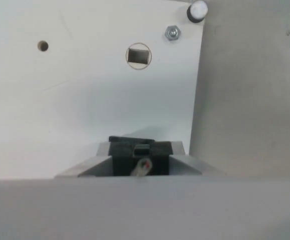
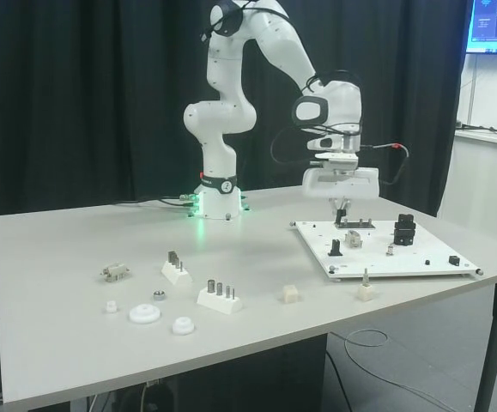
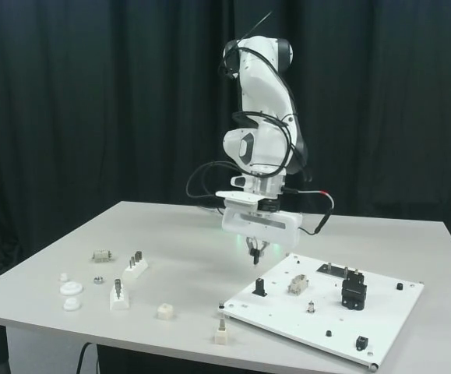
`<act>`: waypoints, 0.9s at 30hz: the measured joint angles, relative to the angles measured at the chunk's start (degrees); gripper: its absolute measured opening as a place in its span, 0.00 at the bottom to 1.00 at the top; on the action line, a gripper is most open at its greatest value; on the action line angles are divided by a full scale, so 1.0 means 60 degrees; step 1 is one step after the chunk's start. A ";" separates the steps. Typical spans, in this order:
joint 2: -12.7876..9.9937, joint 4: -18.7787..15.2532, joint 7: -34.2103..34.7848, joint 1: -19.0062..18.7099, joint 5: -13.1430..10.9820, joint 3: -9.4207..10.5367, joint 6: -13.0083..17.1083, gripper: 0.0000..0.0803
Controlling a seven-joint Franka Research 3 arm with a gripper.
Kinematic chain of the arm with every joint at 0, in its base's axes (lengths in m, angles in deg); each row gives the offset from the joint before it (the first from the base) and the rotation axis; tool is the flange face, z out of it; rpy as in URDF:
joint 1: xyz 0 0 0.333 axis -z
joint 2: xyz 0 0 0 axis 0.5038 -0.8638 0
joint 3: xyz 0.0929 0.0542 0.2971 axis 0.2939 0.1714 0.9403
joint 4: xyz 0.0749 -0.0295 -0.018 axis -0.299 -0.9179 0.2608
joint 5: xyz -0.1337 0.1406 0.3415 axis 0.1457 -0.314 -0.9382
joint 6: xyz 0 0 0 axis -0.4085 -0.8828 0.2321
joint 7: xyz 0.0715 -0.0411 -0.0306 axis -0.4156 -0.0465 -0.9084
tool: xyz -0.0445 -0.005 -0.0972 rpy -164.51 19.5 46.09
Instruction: Insert USB.
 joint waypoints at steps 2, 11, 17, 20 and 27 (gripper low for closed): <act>0.0000 -0.0067 0.0000 0.0028 0.0000 0.0000 0.0159 0.09; -0.0002 -0.0345 0.0000 0.0107 0.0000 0.0000 0.0760 0.09; -0.0001 -0.0457 0.0000 0.0132 0.0000 0.0000 0.0950 0.09; -0.0001 -0.0516 0.0000 0.0137 0.0000 0.0000 0.1035 0.09; -0.0001 -0.0605 0.0020 0.0140 0.0000 0.0000 0.1124 0.09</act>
